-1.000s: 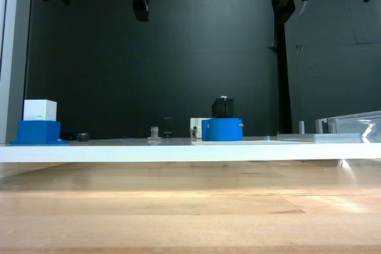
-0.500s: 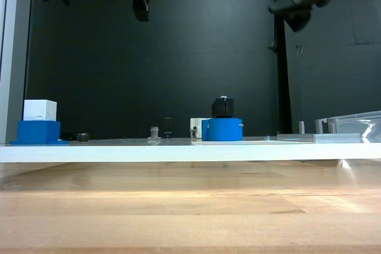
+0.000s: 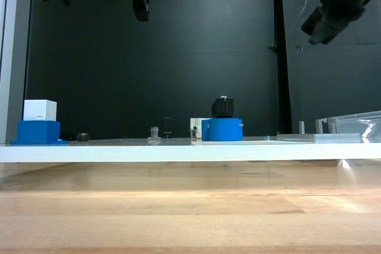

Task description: Pick the 16mm cylinder and install on the taskboard

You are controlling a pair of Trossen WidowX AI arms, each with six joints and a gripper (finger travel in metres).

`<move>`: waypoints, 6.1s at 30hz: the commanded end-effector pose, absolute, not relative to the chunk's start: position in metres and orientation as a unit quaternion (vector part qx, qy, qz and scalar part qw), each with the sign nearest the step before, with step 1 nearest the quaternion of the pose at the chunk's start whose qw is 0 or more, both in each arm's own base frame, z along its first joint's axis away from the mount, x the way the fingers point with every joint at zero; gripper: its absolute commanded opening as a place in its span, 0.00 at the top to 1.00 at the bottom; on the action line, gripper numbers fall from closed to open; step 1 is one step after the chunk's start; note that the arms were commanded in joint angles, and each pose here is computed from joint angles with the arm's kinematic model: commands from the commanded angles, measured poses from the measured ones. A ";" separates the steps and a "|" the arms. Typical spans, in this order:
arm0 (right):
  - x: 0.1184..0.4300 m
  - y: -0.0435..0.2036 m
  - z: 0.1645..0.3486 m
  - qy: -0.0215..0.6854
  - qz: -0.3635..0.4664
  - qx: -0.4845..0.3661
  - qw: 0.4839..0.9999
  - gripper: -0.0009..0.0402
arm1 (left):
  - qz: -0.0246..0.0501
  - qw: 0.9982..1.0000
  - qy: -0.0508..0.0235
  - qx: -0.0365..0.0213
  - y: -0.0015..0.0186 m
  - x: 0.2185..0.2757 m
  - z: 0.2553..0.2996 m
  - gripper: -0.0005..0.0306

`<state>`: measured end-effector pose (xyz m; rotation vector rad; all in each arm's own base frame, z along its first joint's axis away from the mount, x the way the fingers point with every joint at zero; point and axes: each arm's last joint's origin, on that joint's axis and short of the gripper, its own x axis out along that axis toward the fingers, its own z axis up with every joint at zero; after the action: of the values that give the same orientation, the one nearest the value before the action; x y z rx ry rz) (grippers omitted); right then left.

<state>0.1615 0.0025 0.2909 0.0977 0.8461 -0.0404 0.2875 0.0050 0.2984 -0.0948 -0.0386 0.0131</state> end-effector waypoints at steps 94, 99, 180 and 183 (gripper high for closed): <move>0.156 0.052 0.228 0.659 -0.024 0.000 0.752 0.62 | 0.007 0.999 -0.019 -0.047 0.0050 0.2876 0.2985 0.98; 0.154 0.055 0.223 0.661 -0.019 0.000 0.751 0.62 | 0.007 0.999 -0.019 -0.047 0.0050 0.2876 0.2985 0.98; 0.148 0.063 0.181 0.642 -0.031 0.023 0.766 0.68 | 0.007 0.999 -0.019 -0.047 0.0050 0.2876 0.2985 0.98; 0.148 0.063 0.181 0.641 -0.030 0.024 0.767 0.68 | 0.007 0.999 -0.019 -0.047 0.0050 0.2876 0.2985 0.98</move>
<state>0.1482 0.0628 0.1809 0.0503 1.3933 -0.0661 0.2875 0.0050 0.2984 -0.0944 -0.0386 0.0134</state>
